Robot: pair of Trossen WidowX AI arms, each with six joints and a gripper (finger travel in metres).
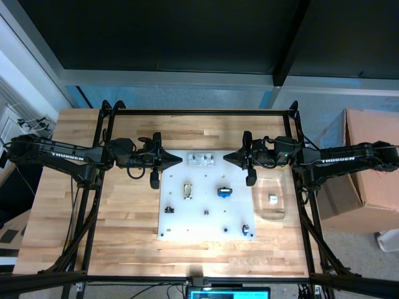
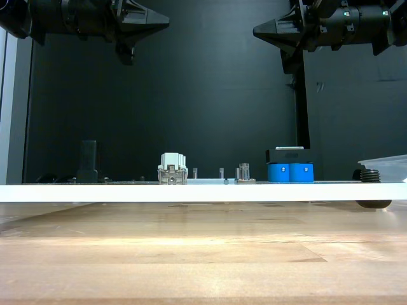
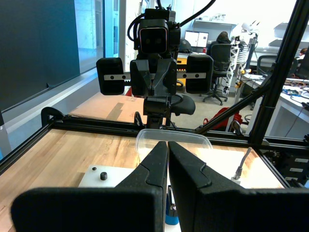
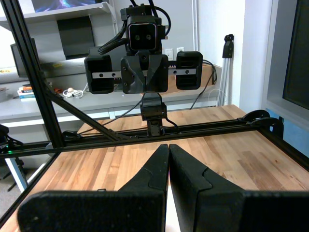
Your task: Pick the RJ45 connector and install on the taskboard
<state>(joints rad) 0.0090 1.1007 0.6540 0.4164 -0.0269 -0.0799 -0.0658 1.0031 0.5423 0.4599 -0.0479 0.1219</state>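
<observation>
Left gripper (image 1: pixel 179 160) and right gripper (image 1: pixel 225 156) hang facing each other, tips apart, over the far edge of the white board (image 1: pixel 187 218), upper centre of the high view. Both have fingers pressed together, nothing between them. White block (image 1: pixel 273 199) sits pale in the clear tray (image 1: pixel 272 215), right of centre. Can't tell whether the connector is in the blue jack (image 1: pixel 247 230), lower right of the board.

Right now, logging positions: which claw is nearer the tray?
The right claw, at the white board's far right; the left claw hangs at its far left.
</observation>
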